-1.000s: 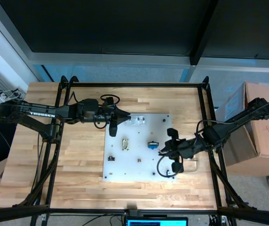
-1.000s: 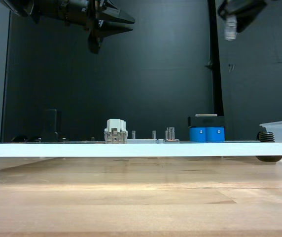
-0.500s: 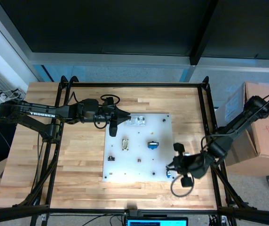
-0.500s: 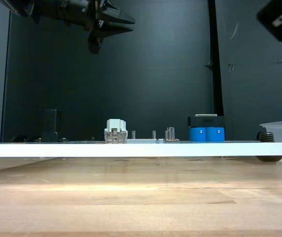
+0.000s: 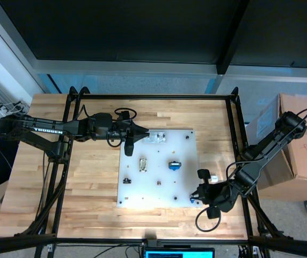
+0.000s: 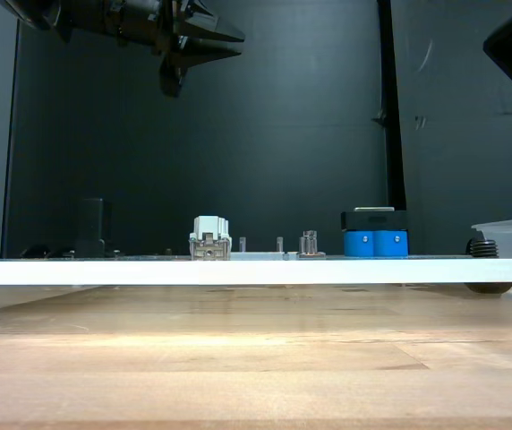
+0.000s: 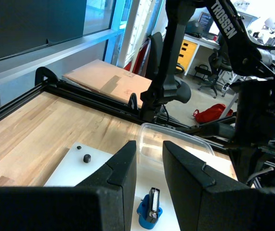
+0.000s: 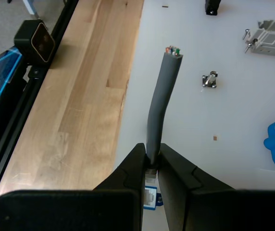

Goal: Pick the RJ45 connector and install on the taskboard

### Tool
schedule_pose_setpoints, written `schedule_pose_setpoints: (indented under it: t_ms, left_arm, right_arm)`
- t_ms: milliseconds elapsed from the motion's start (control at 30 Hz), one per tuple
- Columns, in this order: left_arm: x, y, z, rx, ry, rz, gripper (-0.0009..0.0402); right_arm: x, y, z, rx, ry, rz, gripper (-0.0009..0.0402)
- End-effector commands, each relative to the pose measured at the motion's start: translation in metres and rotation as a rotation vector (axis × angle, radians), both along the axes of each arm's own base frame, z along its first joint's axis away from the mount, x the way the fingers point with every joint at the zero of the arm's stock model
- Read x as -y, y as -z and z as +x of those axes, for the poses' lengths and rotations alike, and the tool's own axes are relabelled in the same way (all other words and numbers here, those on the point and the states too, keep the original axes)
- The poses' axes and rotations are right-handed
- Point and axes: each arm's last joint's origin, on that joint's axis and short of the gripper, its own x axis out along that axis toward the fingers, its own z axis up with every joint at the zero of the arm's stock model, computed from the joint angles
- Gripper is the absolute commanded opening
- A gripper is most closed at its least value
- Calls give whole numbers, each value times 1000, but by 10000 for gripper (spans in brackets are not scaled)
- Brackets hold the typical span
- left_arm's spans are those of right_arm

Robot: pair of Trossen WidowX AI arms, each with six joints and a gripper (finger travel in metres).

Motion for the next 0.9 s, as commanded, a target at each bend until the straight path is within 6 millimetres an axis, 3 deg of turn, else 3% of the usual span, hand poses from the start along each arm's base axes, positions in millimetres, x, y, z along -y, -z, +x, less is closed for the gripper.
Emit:
schedule_pose_setpoints:
  t_ms: [33, 433, 900]
  left_arm:
    - [0, 0, 0, 2, 0, 0, 72]
    - [0, 0, 1, -1, -3, 0, 72]
    - [0, 0, 1, 0, -2, 0, 72]
  right_arm:
    - [0, 5, -2, 9, -2, 4, 2]
    - [4, 22, -6, 19, -1, 4, 2]
    - [3, 26, -14, 32, -4, 11, 2]
